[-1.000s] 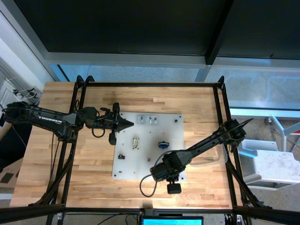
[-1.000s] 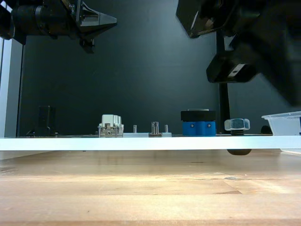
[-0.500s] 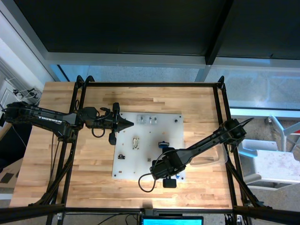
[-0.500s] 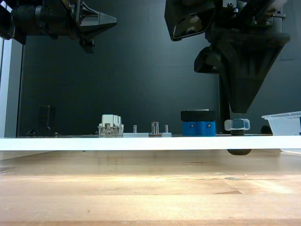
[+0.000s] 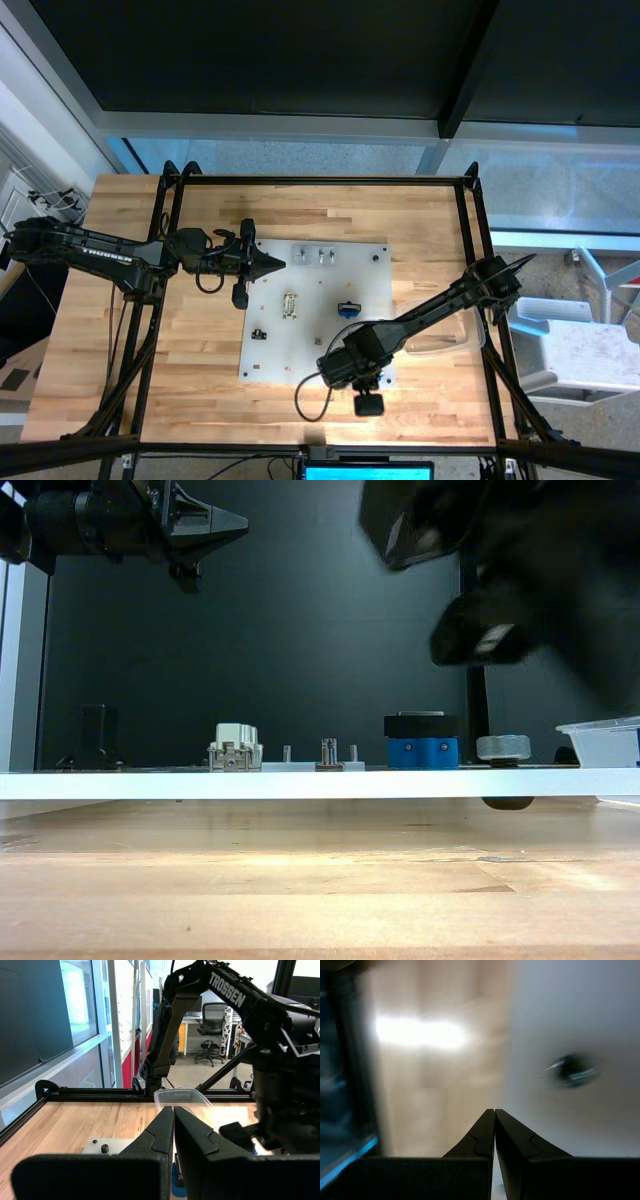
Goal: Pick the M12 fastener and fasten on the M12 threads
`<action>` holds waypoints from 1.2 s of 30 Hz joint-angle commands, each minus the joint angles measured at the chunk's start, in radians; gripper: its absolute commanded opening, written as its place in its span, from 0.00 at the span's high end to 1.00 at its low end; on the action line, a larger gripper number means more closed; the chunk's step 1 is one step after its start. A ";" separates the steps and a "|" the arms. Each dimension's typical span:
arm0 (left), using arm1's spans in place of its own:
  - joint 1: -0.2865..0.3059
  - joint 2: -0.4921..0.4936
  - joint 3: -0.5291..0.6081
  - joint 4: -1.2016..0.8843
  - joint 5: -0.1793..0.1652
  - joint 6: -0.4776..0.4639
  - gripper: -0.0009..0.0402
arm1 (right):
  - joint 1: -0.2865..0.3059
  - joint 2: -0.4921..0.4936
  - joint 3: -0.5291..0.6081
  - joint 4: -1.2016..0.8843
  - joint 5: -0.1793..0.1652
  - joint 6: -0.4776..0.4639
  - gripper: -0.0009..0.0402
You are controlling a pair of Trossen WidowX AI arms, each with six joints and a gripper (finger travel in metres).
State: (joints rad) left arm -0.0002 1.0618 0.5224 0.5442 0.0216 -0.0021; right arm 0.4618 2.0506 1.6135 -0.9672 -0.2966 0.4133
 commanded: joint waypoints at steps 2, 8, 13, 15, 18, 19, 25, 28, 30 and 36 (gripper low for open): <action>0.000 0.000 0.000 0.000 0.000 0.000 0.98 | 0.001 -0.009 0.001 -0.023 0.074 0.002 0.98; 0.000 0.000 0.000 0.000 0.000 0.000 0.98 | 0.000 -0.019 0.002 -0.024 0.167 0.034 0.98; 0.000 0.000 0.000 0.000 0.000 0.000 0.98 | -0.005 -0.029 0.000 -0.036 0.352 0.082 0.98; 0.000 0.000 0.000 0.000 0.000 0.000 0.98 | -0.005 -0.029 -0.003 -0.035 0.377 0.087 0.98; 0.000 0.000 0.000 0.000 0.000 0.000 0.98 | -0.005 -0.014 -0.005 -0.032 0.375 0.087 0.98; 0.000 0.000 0.000 0.000 0.000 0.000 0.98 | -0.005 -0.013 -0.006 -0.032 0.375 0.088 0.98; 0.000 0.000 0.000 0.000 0.000 0.000 0.98 | -0.003 0.005 -0.008 -0.021 0.358 0.114 0.98; 0.000 0.000 0.000 0.000 0.000 0.000 0.98 | -0.003 0.005 -0.008 -0.011 0.354 0.122 0.98; 0.000 0.000 0.000 0.000 0.000 0.000 0.98 | -0.003 0.005 -0.008 -0.010 0.354 0.126 0.98; 0.000 0.000 0.000 0.000 0.000 0.000 0.98 | -0.002 0.005 -0.018 0.039 0.188 0.113 0.98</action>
State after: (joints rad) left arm -0.0002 1.0622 0.5224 0.5438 0.0219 -0.0021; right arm 0.4591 2.0544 1.5982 -0.9470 -0.0185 0.5415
